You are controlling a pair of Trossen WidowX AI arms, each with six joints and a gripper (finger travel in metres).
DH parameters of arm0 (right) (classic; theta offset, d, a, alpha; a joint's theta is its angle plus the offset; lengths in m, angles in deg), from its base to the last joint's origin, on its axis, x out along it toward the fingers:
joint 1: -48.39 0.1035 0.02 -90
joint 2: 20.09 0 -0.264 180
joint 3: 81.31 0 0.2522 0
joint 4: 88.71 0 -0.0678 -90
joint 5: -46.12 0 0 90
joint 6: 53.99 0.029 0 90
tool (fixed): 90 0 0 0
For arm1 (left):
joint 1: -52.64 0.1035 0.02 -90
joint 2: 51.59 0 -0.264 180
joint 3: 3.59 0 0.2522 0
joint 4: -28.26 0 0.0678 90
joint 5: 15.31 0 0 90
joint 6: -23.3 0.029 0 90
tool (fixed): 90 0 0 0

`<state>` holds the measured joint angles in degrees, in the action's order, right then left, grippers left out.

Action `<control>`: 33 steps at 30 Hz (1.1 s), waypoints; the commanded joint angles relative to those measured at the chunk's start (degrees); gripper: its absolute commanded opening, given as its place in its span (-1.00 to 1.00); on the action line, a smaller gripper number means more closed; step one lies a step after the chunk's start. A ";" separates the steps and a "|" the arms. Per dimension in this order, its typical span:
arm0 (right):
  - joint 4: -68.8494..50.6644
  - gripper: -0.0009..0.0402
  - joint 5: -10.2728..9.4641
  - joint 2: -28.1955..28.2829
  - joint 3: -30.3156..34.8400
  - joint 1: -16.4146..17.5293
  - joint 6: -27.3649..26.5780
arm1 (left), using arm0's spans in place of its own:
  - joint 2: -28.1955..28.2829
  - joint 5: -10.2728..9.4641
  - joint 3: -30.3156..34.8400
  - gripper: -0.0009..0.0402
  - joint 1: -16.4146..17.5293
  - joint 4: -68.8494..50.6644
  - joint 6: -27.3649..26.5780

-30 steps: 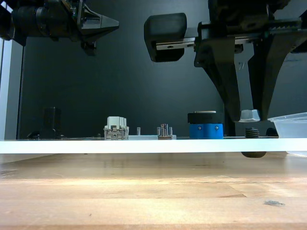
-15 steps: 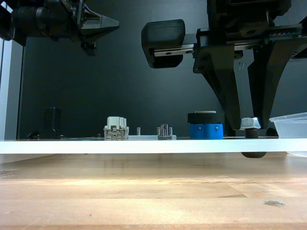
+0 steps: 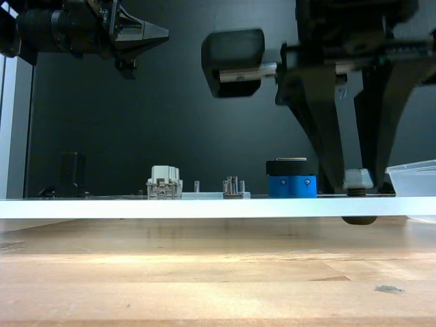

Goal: Pick the M12 fastener and fasten on the M12 threads

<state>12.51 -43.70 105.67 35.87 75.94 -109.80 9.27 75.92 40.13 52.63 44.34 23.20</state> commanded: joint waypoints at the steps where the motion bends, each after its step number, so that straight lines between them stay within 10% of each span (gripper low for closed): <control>1: -0.35 -0.82 -0.22 -0.09 0.00 0.22 0.04 | 0.00 0.02 0.00 -0.96 0.00 0.00 0.00; 19: 0.17 -0.82 -0.22 -0.09 0.00 0.42 1.16 | 0.00 0.02 0.00 -0.96 0.00 0.02 0.00; 33: 0.26 -0.82 -0.22 -0.09 0.00 0.31 42.53 | 0.00 0.02 0.00 -0.96 0.00 0.00 0.00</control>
